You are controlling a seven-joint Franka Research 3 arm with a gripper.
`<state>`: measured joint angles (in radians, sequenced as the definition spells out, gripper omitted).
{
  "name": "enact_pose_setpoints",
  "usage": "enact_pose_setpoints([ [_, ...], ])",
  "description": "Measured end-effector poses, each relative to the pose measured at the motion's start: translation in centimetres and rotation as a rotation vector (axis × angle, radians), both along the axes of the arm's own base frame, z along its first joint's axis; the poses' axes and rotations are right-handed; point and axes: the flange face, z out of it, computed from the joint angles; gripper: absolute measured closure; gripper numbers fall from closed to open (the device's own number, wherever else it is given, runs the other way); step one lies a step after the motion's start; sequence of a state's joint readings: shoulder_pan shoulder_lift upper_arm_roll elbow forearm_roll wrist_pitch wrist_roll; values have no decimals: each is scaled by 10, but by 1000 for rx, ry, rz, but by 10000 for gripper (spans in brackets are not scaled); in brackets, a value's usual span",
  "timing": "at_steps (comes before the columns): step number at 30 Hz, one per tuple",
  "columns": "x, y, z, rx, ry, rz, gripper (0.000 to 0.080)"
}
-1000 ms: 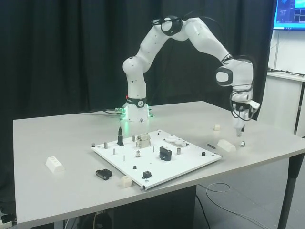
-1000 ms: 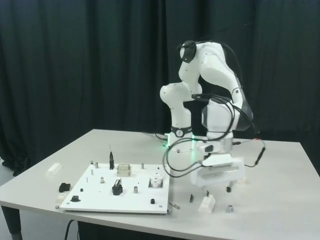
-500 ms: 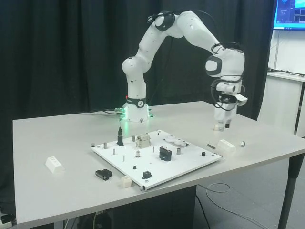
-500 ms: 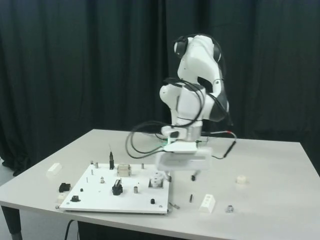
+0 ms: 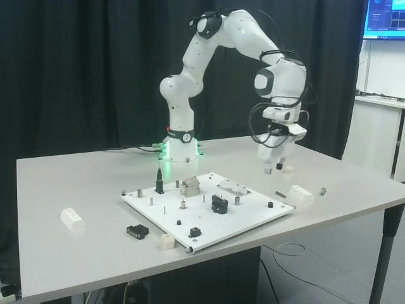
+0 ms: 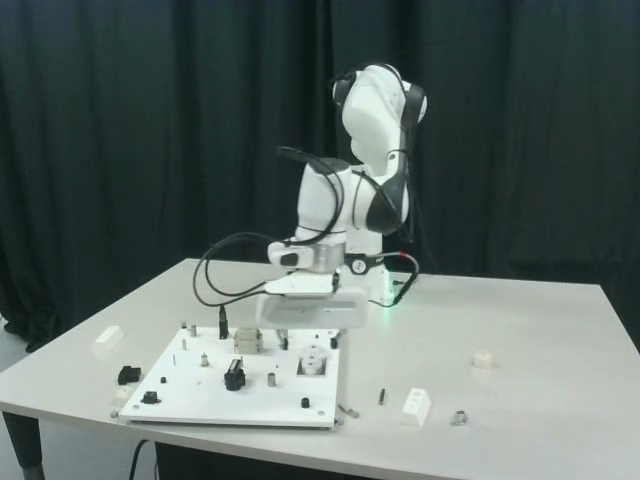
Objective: Remove round peg 4.
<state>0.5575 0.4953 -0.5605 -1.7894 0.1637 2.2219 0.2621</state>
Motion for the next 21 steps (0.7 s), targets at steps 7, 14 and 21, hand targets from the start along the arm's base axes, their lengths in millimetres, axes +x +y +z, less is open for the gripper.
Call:
enact_pose_setpoints([
  [7, -3, -28, -10, 12, 24, -19, 3],
  [14, -8, -51, -25, 30, 45, -32, 3],
  [21, -15, -69, -43, 45, 48, -52, 3],
])
